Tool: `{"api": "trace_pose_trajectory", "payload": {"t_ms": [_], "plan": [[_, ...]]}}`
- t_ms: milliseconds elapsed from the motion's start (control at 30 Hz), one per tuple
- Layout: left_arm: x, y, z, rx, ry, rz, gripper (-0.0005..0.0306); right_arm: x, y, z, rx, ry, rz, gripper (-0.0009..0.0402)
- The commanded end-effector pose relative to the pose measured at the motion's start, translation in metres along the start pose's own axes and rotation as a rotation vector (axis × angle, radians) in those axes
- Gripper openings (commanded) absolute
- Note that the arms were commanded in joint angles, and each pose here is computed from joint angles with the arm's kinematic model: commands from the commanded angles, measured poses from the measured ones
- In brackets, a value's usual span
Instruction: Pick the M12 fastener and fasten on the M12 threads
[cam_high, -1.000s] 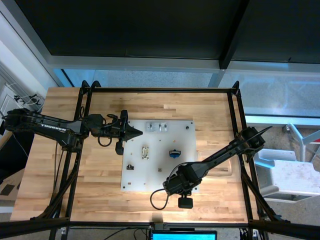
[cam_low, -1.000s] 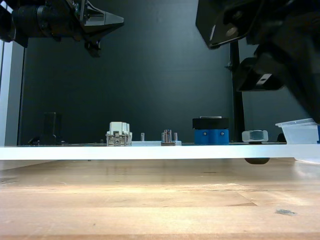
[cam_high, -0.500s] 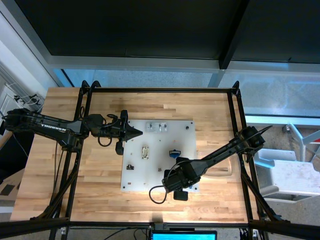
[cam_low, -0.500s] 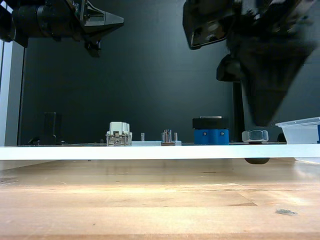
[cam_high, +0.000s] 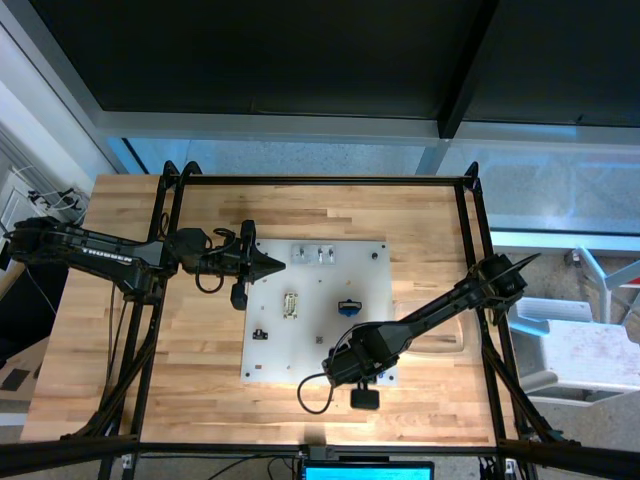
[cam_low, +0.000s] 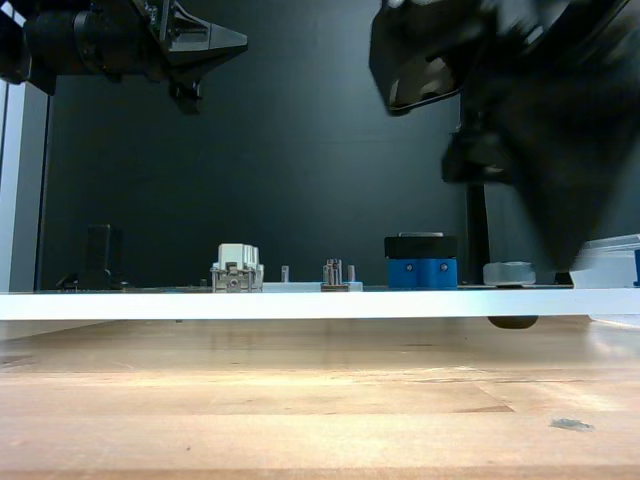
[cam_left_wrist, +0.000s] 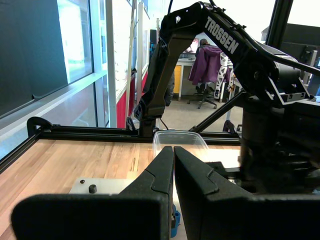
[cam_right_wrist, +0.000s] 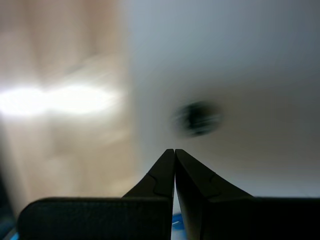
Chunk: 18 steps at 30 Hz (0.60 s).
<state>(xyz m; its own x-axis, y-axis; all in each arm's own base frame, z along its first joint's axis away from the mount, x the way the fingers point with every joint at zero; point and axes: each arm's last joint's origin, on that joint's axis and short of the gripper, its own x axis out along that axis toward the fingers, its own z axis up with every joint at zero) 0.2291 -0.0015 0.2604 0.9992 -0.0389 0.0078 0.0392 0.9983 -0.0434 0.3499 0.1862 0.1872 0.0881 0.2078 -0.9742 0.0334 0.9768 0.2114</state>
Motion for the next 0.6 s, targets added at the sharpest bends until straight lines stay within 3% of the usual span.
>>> {"api": "trace_pose_trajectory", "payload": {"t_ms": [33,267,400,533,600], "plan": [[0.000,0.000,0.000,0.000,0.000,0.000,0.0000,-0.002,0.002,-0.002,-0.030,0.035,0.056,0.0000],[0.000,0.000,0.000,0.000,0.000,0.000,0.0000,-0.004,0.001,-0.003,-0.025,0.025,0.030,0.0000],[0.000,0.000,0.000,0.000,0.000,0.000,0.0000,-0.006,-0.002,-0.001,-0.009,-0.030,-0.059,0.0000],[0.000,0.000,0.000,0.000,0.000,0.000,0.0000,-0.007,-0.007,0.002,0.039,-0.111,-0.186,0.0000],[0.000,0.000,0.000,0.000,0.000,0.000,0.0000,-0.007,-0.010,0.003,0.052,-0.132,-0.221,0.0000]]}}
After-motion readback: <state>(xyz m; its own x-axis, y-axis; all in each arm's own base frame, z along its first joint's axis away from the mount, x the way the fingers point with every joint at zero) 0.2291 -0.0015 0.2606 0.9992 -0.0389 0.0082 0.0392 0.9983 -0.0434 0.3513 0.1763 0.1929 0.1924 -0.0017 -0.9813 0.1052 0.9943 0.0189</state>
